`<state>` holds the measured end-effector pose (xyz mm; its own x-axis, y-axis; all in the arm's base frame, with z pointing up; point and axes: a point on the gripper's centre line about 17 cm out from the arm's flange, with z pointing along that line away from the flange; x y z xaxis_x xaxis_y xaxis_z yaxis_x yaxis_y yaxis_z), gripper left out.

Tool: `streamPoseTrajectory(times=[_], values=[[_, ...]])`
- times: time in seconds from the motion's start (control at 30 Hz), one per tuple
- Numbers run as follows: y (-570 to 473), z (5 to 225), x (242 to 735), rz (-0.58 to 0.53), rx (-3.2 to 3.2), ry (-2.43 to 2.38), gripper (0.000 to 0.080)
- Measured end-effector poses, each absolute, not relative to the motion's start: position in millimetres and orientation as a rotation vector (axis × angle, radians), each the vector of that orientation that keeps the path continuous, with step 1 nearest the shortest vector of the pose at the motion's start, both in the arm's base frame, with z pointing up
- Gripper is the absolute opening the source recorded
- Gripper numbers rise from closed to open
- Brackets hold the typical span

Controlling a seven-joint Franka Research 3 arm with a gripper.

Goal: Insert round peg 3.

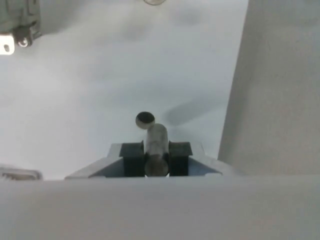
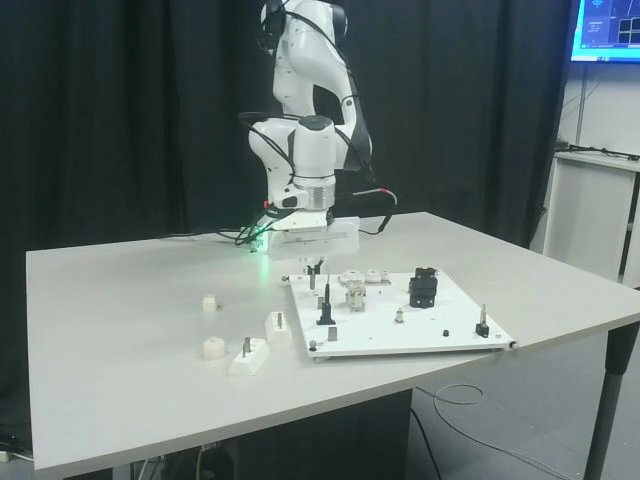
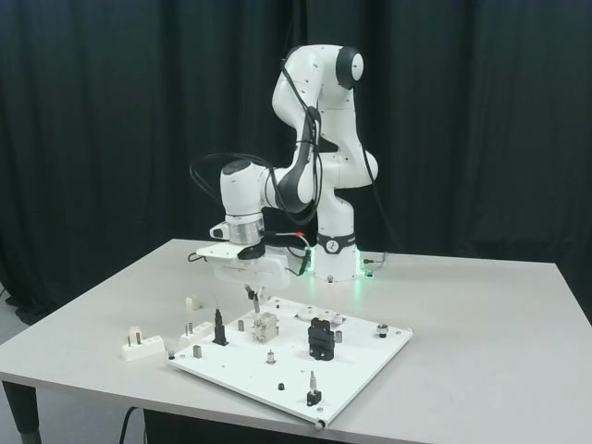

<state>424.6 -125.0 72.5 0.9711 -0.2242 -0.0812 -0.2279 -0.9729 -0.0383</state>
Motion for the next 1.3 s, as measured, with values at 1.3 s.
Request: streamPoseTrajectory(times=[1.3], values=[[-112.6, 61.8, 420.0, 0.120, -3.068, 0.433, 0.0100]])
